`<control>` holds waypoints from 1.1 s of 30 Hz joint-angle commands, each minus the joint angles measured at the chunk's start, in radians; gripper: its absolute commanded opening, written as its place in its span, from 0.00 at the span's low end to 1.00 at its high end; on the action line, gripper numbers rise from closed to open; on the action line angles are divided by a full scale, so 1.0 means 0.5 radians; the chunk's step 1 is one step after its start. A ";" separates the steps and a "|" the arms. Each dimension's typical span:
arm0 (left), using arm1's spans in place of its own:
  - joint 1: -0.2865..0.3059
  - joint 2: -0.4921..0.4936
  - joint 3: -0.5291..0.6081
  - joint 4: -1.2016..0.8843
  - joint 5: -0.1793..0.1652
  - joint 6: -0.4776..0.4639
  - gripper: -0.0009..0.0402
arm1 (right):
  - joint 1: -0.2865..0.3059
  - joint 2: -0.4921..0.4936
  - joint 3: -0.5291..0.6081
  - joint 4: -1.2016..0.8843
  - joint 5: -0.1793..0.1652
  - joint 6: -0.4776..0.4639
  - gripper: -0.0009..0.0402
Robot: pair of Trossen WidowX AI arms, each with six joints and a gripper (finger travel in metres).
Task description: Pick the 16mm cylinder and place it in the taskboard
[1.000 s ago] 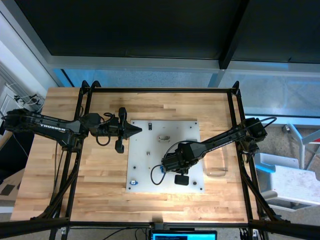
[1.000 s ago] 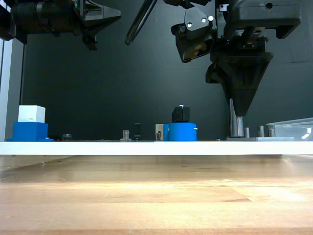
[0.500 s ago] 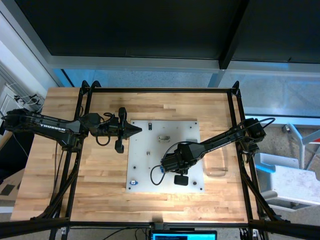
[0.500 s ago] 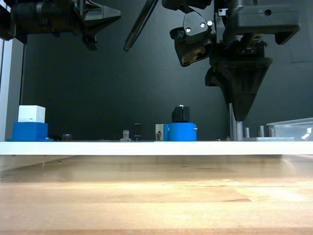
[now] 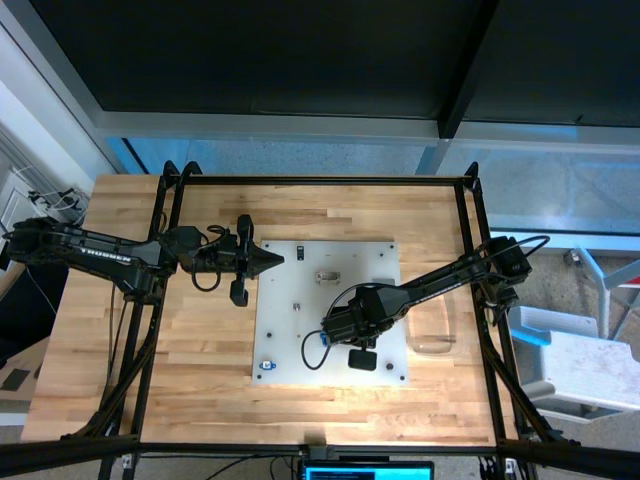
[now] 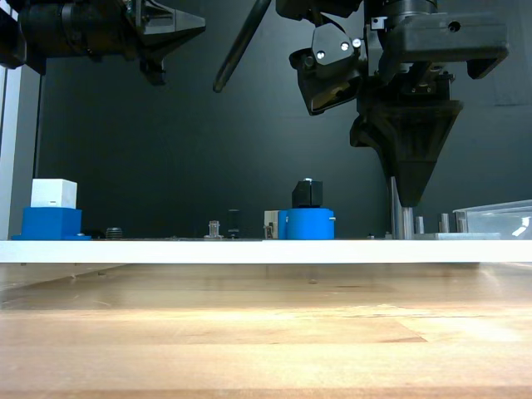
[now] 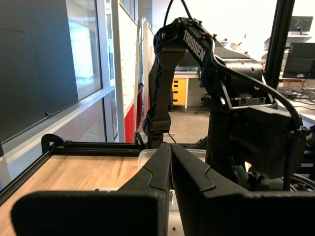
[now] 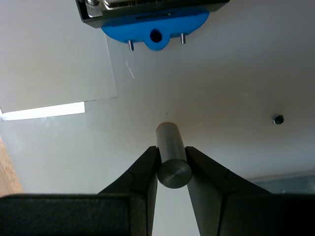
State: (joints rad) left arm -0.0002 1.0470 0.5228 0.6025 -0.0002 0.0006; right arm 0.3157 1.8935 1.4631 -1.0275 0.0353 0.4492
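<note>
Seeing the right gripper [image 8: 171, 150] pointed straight down over the near-right part of the large flat white square taskboard [image 5: 300, 330]. Its fingers [image 8: 147, 167] are clamped on a plain grey metal cylinder [image 8: 172, 167], one on each side. The cylinder stands upright with its far end aimed at bare white taskboard surface [image 8: 236, 73].

From the low view, the right gripper [image 6: 407, 195] hangs above the taskboard's right end, and the cylinder [image 6: 407, 223] reaches down to about taskboard level. I cannot tell whether it is touching or seated. Small metal pegs [image 6: 443, 223] stand on the taskboard just beside it.

A blue plastic fitting with a metal connector [image 8: 155, 27] sits on the taskboard beyond the cylinder, apart from it.

The left gripper [image 5: 270, 258] is parked over the taskboard's far-left edge, high above it in the low view [image 6: 179, 25]. Its fingers [image 7: 157, 169] are pressed together on nothing.

A clear plastic tray [image 5: 432, 325] lies on the wooden worktop [image 5: 200, 360] just off the taskboard's right edge.
</note>
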 commanded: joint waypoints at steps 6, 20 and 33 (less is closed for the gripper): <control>0.000 0.001 0.000 0.000 0.000 0.000 0.02 | 0.000 -0.002 -0.001 -0.003 0.002 0.014 0.08; 0.001 0.001 0.000 0.000 0.000 0.001 0.02 | 0.001 0.038 -0.013 0.056 -0.003 0.014 0.08; 0.001 0.001 0.000 0.000 0.000 0.001 0.02 | 0.001 0.059 -0.034 0.093 -0.002 0.014 0.08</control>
State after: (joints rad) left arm -0.0002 1.0470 0.5228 0.6025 -0.0006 0.0006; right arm 0.3157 1.9228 1.4479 -0.9825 0.0341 0.4564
